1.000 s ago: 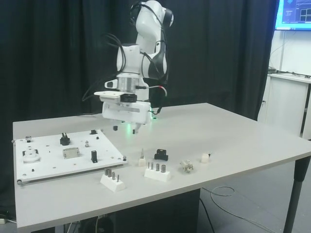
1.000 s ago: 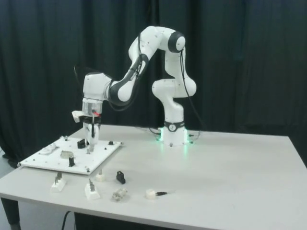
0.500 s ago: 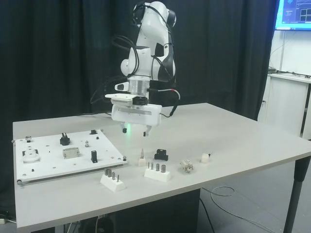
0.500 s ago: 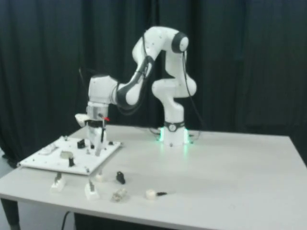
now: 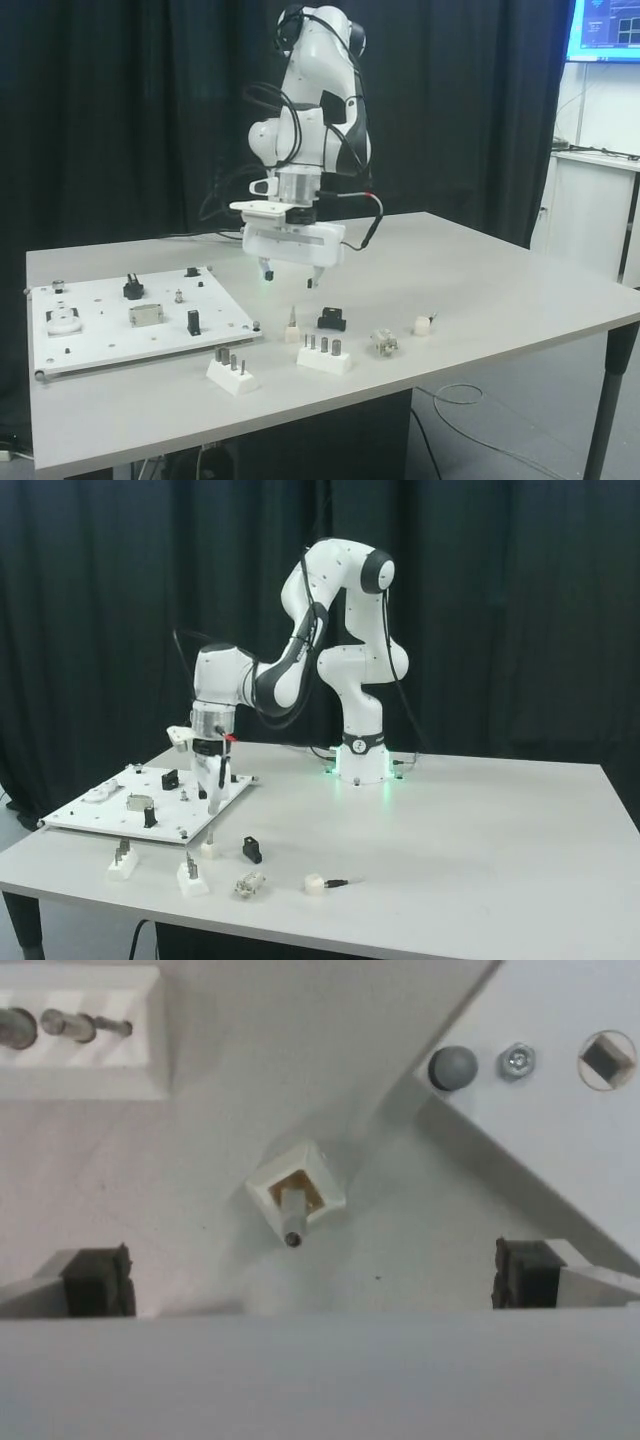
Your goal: Pick Ethernet.
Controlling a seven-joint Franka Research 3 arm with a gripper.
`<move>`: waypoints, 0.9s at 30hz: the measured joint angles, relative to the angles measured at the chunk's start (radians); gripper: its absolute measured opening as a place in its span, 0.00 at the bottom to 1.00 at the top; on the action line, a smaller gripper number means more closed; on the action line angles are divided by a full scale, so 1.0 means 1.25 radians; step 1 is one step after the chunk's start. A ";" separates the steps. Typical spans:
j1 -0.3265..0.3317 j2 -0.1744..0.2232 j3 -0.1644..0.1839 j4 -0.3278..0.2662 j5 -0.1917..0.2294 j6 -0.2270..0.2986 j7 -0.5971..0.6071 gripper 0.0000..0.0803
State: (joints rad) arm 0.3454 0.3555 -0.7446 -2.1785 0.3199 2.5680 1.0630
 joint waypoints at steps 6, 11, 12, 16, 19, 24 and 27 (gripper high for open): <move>0.000 0.021 0.012 0.000 -0.011 0.029 -0.027 1.00; 0.000 0.038 0.018 0.000 -0.012 0.047 -0.032 1.00; 0.000 0.041 0.019 0.000 -0.012 0.050 -0.032 1.00; -0.003 0.050 0.026 -0.002 -0.012 0.067 -0.032 1.00; -0.008 0.053 0.034 -0.005 -0.012 0.082 -0.032 1.00; -0.020 0.057 0.050 -0.014 -0.010 0.109 -0.032 1.00; -0.031 0.058 0.063 -0.018 -0.009 0.125 -0.032 1.00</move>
